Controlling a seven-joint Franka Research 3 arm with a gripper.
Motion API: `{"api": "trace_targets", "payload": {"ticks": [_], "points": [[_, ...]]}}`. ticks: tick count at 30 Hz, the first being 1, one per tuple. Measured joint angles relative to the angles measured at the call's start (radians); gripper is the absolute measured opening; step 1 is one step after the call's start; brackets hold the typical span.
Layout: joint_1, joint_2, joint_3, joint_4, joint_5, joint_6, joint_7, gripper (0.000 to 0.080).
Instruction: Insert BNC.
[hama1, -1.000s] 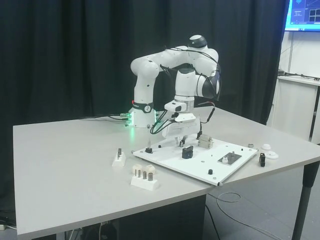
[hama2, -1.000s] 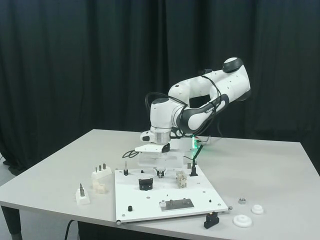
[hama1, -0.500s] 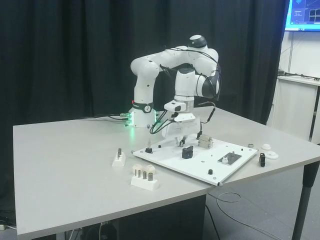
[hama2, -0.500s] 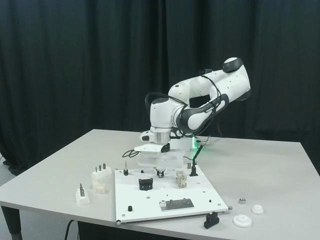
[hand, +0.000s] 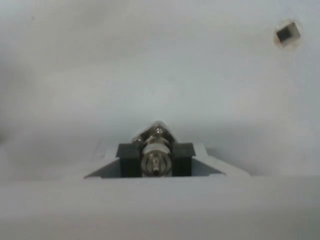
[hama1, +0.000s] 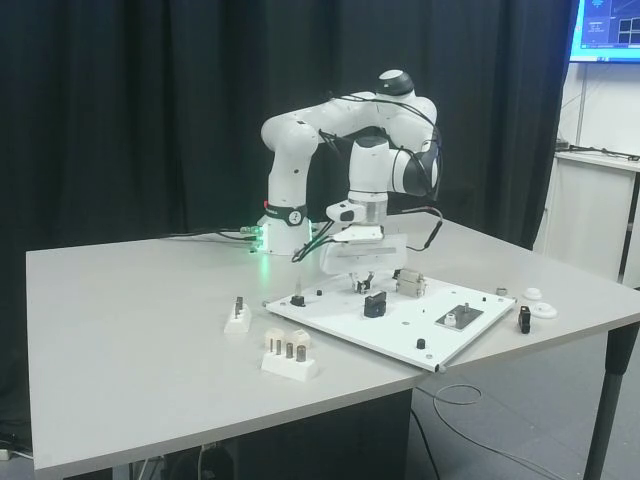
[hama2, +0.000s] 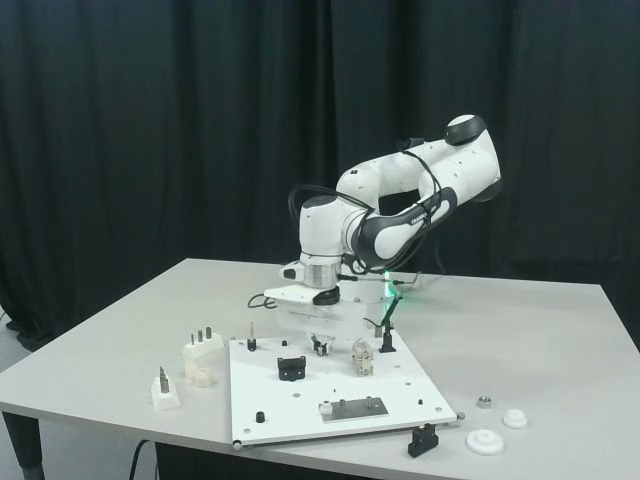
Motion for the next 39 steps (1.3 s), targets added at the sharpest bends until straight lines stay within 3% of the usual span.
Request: {"api": "trace_targets", "payload": {"ticks": [39], "points": [[-0.001,0.000,-0.001,0.000,0.012,-0.004,0.757,0.0126]]}}
